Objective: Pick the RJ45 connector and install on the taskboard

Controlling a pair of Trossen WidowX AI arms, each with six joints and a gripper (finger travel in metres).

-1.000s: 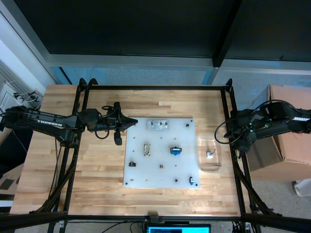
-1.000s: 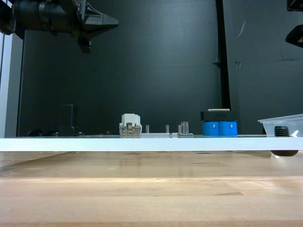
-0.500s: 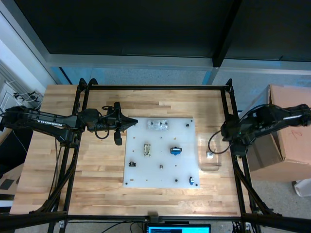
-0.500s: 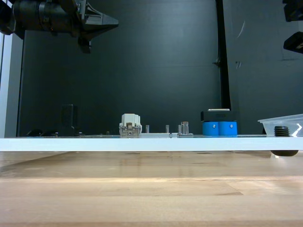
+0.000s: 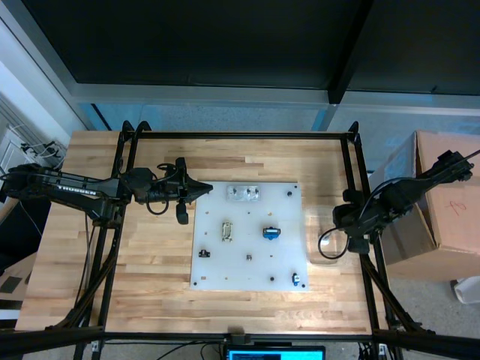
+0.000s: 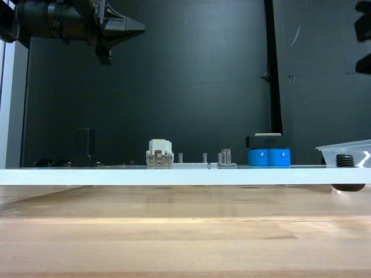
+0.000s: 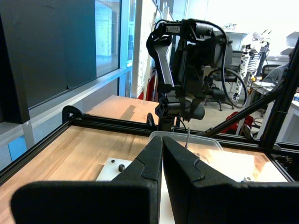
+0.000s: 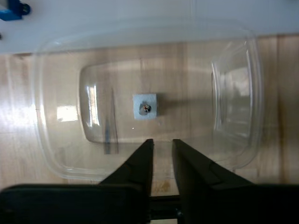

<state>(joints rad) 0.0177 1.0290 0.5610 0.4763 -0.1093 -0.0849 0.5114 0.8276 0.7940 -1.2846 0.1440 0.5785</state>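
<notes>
In the high view, the left gripper [image 5: 196, 189] is held above the table [image 5: 112, 255], just off the left edge of the white taskboard [image 5: 247, 210]. The right gripper [image 5: 343, 229] is poised over the clear tray [image 5: 319, 259], which is set on the table beside the taskboard's right edge; the RJ45 connector cannot be made out there. In the low view, the left gripper [image 6: 136, 24] is seen high above the taskboard's left end. In the left wrist view, its fingers [image 7: 145, 163] are pressed together with nothing between them. In the right wrist view, the RJ45 connector [image 8: 145, 105] is seen lying free on the tray's floor, near its middle. The right gripper's fingers [image 8: 140, 161] are parted by a narrow gap, nothing is gripped, and they are clear of the connector.
</notes>
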